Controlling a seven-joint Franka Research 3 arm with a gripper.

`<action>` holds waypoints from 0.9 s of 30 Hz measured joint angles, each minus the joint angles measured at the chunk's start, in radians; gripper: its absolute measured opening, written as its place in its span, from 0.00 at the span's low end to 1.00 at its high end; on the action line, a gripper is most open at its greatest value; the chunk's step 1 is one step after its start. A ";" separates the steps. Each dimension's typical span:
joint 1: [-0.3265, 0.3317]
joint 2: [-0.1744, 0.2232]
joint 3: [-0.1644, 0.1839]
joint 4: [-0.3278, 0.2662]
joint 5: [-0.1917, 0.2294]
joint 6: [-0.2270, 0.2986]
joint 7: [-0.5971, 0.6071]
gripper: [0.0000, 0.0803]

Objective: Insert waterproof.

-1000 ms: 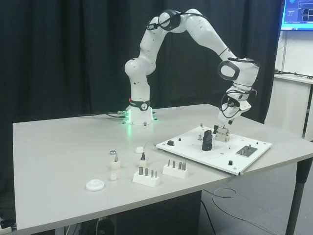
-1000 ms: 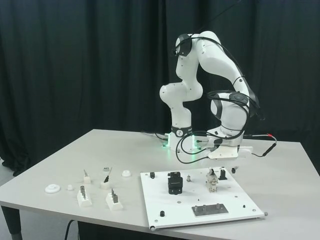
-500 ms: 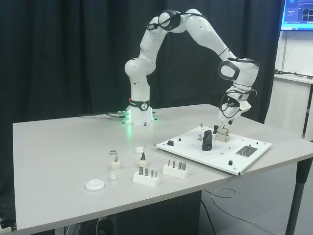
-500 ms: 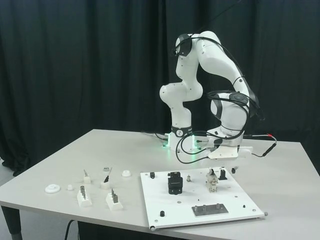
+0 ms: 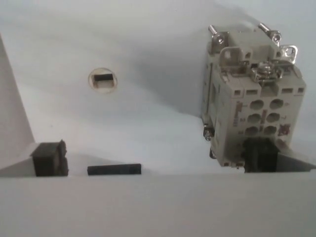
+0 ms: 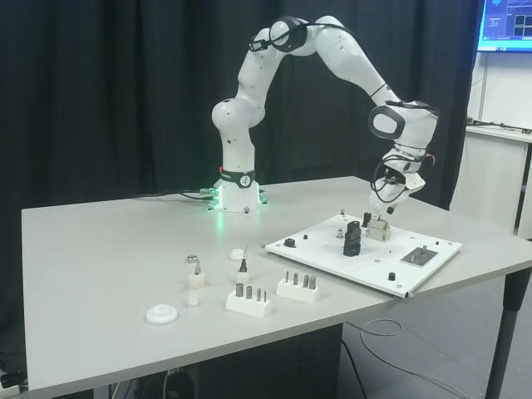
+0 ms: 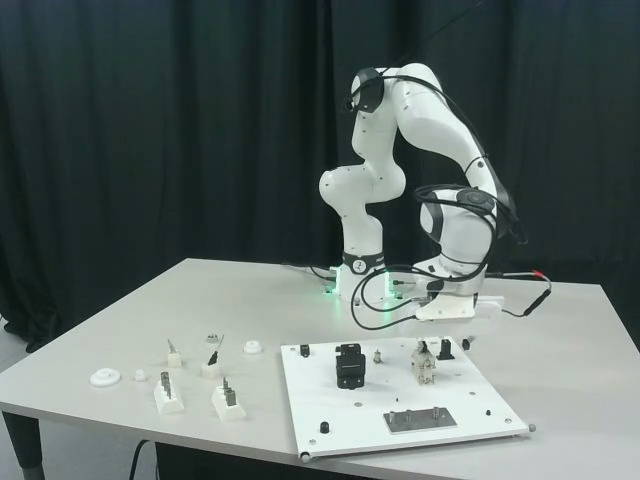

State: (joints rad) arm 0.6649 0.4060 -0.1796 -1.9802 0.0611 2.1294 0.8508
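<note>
Arm's wrist and gripper [image 6: 387,208] sit slightly higher than 1 s ago, lifted a bit above the connector; nothing else on the counter [image 6: 108,241] shifts. Left to right in first room view: white gear disc [image 6: 161,314], small pegs and two white holder blocks [image 6: 249,300] with metal pins, then white board [image 6: 432,268] with black block [image 6: 352,238] near its middle. Waterproof connector [image 6: 378,228] stands upright on the board, just beside the black block, directly under the gripper, apart from it. Grey plate [image 6: 417,255] lies further right on the board. Wrist view: connector [image 5: 249,106] with its round holes and metal clips stands on the board, a small black piece right at its base. Fingers' state: cannot tell, tips not clearly shown.
</note>
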 joint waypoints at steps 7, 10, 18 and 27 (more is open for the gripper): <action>0.000 -0.004 0.005 0.000 0.006 -0.001 0.002 1.00; 0.000 -0.005 0.005 0.000 0.006 -0.001 0.002 1.00; -0.004 -0.008 -0.004 0.004 -0.004 -0.001 0.002 1.00; -0.018 -0.012 -0.012 0.021 -0.023 -0.021 0.000 1.00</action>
State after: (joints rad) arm 0.6473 0.3943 -0.1915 -1.9588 0.0382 2.1085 0.8510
